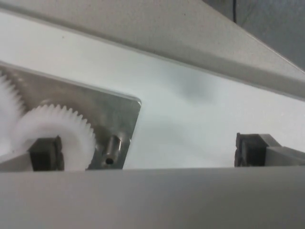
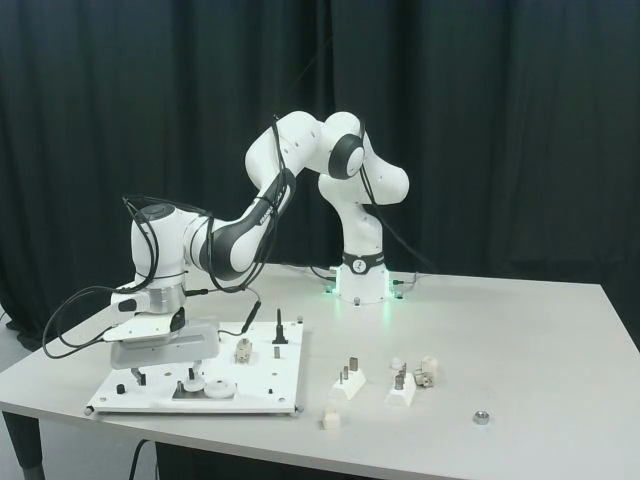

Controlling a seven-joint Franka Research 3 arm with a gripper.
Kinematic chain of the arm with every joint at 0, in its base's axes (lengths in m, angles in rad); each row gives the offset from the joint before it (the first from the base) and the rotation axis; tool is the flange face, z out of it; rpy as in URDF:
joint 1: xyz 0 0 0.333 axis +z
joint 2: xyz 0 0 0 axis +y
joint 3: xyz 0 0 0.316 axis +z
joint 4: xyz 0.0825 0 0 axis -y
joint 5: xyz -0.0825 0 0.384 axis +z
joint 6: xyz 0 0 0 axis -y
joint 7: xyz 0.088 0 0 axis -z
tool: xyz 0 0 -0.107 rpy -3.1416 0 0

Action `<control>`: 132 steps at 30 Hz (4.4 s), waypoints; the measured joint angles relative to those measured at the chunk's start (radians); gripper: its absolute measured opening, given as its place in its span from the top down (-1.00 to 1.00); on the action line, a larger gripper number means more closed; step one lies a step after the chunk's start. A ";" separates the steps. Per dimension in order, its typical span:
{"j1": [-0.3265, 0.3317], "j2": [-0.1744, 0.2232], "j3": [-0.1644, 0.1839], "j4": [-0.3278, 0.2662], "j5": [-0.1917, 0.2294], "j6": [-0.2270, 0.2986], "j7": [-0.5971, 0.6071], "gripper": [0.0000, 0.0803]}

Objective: Insert medium gear.

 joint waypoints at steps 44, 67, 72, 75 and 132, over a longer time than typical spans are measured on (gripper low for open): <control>0.026 -0.001 0.002 0.007 -0.011 -0.048 -0.074 -0.99; 0.029 -0.007 0.002 -0.008 -0.022 -0.103 -0.053 -0.99; 0.033 -0.016 0.002 -0.025 -0.022 -0.102 -0.048 -0.99; 0.036 -0.021 0.002 -0.032 -0.022 -0.100 -0.041 -0.99; 0.069 -0.118 0.017 -0.230 -0.061 0.096 0.004 0.25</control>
